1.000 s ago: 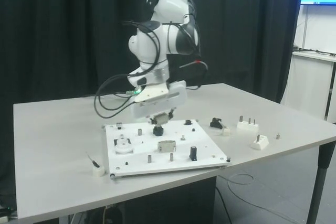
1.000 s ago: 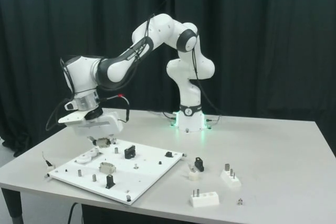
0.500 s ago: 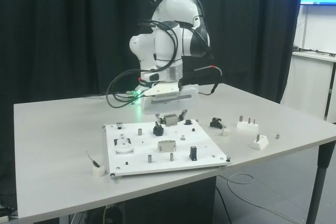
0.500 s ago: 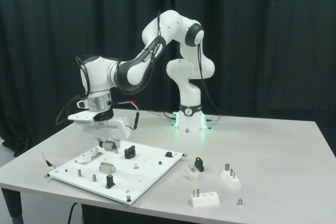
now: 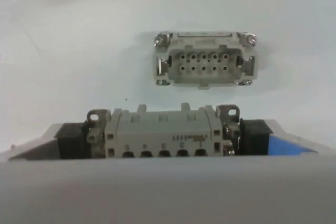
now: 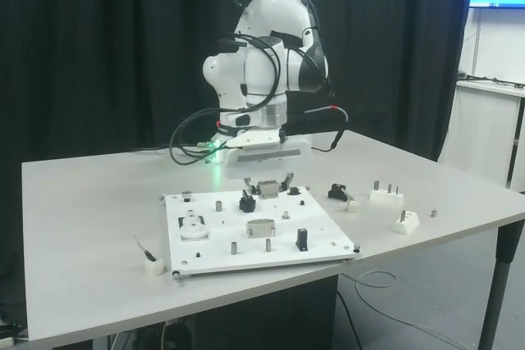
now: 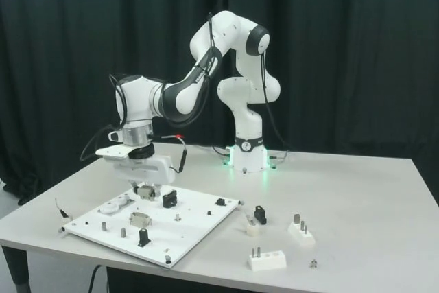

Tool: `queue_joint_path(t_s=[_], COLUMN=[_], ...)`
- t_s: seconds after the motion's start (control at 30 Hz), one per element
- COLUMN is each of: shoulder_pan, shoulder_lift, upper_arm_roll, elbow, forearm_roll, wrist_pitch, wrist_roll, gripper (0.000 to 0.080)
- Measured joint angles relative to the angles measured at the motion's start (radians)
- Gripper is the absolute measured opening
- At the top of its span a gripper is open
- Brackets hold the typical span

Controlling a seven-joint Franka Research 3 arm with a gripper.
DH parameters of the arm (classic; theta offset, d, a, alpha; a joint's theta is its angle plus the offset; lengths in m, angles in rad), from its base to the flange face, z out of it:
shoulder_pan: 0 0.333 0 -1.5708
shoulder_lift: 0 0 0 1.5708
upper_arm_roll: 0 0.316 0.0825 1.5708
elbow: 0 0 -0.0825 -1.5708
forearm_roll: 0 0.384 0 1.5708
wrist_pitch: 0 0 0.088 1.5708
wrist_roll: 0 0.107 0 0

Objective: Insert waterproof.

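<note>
My gripper (image 5: 163, 139) is shut on the grey waterproof connector plug (image 5: 164, 127), with a black pad (image 5: 71, 140) at each end of it. On the white board (image 5: 79, 51) beneath lies the matching grey socket (image 5: 205, 66), its pin holes facing up, apart from the plug. In the first room view the gripper (image 6: 267, 187) hangs with the plug (image 6: 267, 186) over the back middle of the board (image 6: 320, 227), a little behind and above the socket (image 6: 260, 228). The second room view shows the gripper (image 7: 146, 191) above the socket (image 7: 139, 219).
The board also carries a black part (image 6: 246, 202), a black clip (image 6: 301, 239), a white round part (image 6: 193, 227) and several upright pegs. White pin blocks (image 6: 385, 195) (image 6: 404, 221) and a black part (image 6: 336, 193) lie on the table beside it. A small wired block (image 6: 152, 265) sits opposite.
The arm has swung along the back of the board toward its middle, carrying the plug. The hand has levelled out and now sits slightly higher.
</note>
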Motion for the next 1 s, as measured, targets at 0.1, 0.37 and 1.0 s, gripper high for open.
queue_joint_path(t_s=[0.1,0.37,1.0], shoulder_pan=[0.000,-0.002,-0.007], shoulder_lift=[-0.001,-0.001,0.015], upper_arm_roll=[0.000,0.000,0.019], elbow=[-0.010,-0.028,-0.048], forearm_roll=[0.000,0.000,-0.040], wrist_pitch=[0.022,0.065,0.160], wrist_roll=[0.015,0.024,-0.022], gripper=[0.0619,0.0619,0.0619])
